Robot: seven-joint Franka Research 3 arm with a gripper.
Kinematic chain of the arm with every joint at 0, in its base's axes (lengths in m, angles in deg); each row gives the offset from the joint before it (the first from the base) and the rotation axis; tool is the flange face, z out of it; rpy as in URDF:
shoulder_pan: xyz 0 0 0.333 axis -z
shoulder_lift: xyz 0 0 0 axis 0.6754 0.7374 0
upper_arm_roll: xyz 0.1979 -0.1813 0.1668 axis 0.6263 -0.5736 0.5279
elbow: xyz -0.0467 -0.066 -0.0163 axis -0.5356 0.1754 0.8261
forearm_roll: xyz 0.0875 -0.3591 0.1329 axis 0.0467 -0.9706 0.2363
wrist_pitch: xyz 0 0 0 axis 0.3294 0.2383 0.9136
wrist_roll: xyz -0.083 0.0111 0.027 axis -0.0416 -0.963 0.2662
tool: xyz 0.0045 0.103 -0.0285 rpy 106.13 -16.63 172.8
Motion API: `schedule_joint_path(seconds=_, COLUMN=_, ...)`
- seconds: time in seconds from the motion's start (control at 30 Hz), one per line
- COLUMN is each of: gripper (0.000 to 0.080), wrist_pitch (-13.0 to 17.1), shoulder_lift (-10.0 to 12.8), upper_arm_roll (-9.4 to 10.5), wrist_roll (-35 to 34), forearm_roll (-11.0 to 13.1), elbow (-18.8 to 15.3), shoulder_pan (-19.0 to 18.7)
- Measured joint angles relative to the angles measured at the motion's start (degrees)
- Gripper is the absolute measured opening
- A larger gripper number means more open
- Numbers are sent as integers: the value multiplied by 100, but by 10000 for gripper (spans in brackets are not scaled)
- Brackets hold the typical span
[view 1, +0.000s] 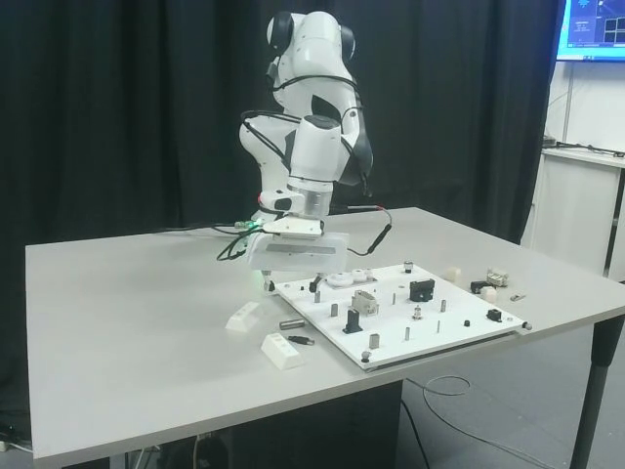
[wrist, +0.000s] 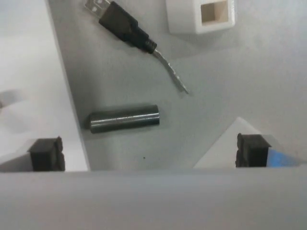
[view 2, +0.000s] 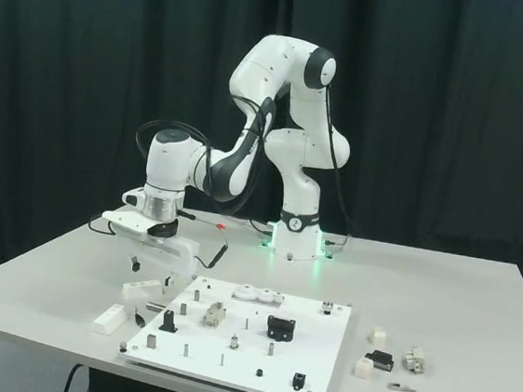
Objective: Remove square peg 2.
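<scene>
Black curtains hang behind a grey bench (view 1: 127, 303) on which the white Franka arm (view 2: 293, 115) is bolted. A white board (view 2: 301, 350) lies near the front edge of the bench, carrying small black and grey fixtures and upright pegs.

The arm reaches down and forward, so that its tool (view 2: 151, 266) hangs above the bench just beside the board's near corner, on the side away from the loose parts. In the wrist view the tool (wrist: 148, 153) is spread wide, its two black fingertips (wrist: 46, 154) far apart with nothing between them.

Below the tool, on bare bench, a grey metal cylinder (wrist: 123, 118) lies on its side. A black USB plug (wrist: 122, 24) with a short bent lead lies near it. Close by stands a white block (wrist: 201, 15) with a square socket in its face. The room views show two white blocks (view 1: 281, 350) on the bench beside the board, with the cylinder (view 1: 290, 322) between them.

Which of the small pegs is square peg 2 cannot be told from these pictures. Several short grey pegs (view 2: 187, 348) stand upright on the board, apart from the tool.

More small parts (view 2: 385, 359) lie on the bench beyond the board's far side.
</scene>
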Motion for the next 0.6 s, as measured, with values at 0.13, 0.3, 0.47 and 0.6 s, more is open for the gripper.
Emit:
schedule_joint_path(seconds=0.13, gripper=792, wrist_pitch=-49, shoulder_lift=2, upper_arm_roll=3, wrist_roll=0, forearm_roll=7, elbow=37, shoulder_pan=0)
schedule_joint_path(seconds=0.3, gripper=800, wrist_pitch=-80, shoulder_lift=8, upper_arm_roll=7, wrist_roll=0, forearm_roll=18, elbow=72, shoulder_pan=0)
schedule_joint_path(seconds=0.47, gripper=800, wrist_pitch=-82, shoulder_lift=14, upper_arm_roll=11, wrist_roll=0, forearm_roll=21, elbow=80, shoulder_pan=0)
schedule_joint_path(seconds=0.6, gripper=800, wrist_pitch=-82, shoulder_lift=20, upper_arm_roll=12, wrist_roll=38, forearm_roll=21, elbow=81, shoulder_pan=0)
